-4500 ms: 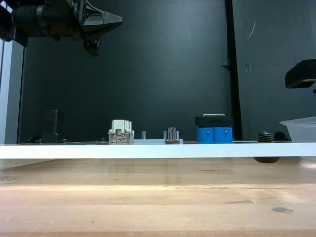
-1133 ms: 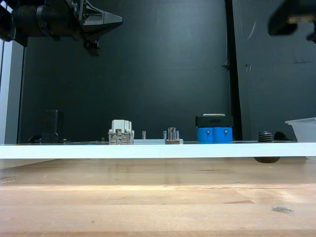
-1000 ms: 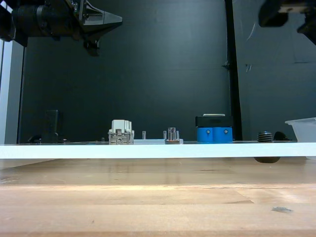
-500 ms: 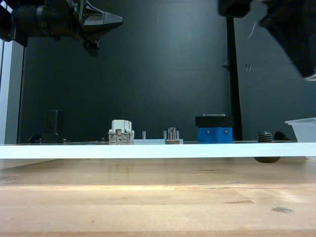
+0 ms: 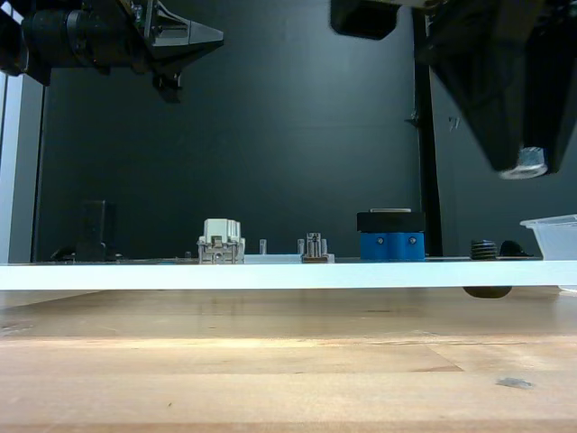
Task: Pick the M12 fastener and fasten on the M12 threads
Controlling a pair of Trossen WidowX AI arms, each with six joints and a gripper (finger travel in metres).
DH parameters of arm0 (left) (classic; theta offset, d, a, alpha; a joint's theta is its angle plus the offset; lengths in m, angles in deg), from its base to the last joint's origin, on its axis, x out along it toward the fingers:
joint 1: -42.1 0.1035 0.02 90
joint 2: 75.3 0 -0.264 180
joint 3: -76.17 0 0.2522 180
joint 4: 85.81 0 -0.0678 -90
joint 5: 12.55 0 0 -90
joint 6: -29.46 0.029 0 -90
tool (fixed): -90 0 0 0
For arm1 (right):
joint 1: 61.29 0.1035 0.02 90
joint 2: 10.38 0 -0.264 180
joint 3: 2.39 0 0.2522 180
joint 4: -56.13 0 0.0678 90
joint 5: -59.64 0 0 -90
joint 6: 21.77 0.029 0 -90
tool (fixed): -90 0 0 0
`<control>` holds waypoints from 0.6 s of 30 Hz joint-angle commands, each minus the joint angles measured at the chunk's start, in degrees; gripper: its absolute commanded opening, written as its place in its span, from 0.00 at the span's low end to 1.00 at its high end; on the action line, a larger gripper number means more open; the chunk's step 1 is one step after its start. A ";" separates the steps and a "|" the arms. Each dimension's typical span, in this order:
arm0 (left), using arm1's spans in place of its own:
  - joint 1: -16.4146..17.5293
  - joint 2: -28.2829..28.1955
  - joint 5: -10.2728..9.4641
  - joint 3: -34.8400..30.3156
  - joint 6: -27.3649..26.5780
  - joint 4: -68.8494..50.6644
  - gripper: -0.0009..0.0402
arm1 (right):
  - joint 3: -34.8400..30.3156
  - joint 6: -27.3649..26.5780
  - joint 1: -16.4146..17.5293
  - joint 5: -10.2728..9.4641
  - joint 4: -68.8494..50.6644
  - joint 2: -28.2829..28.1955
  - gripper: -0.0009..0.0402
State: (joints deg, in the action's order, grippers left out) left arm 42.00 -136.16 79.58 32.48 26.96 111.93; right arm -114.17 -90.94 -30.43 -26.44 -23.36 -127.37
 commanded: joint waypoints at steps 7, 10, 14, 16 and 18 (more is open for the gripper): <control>0.00 0.00 0.02 -0.02 0.02 0.02 0.02 | -2.64 -2.29 -1.20 0.09 1.81 -3.96 0.11; 0.00 0.00 0.02 -0.02 0.02 0.02 0.02 | -3.30 -2.40 -1.38 0.02 2.21 -4.81 0.11; 0.02 0.00 0.02 -0.02 0.02 -0.02 0.02 | -3.56 -3.34 -1.62 0.04 2.73 -5.38 0.11; 0.02 0.00 0.02 -0.02 0.00 -0.02 0.02 | -3.28 -3.34 -1.64 0.04 2.95 -5.38 0.11; 0.02 0.00 0.02 -0.02 0.02 0.02 0.02 | -2.93 -3.34 -1.64 0.04 2.91 -5.38 0.11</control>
State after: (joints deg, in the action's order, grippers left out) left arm 42.00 -136.16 79.58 32.48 26.96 111.93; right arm -117.49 -94.33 -32.05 -26.44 -20.26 -132.79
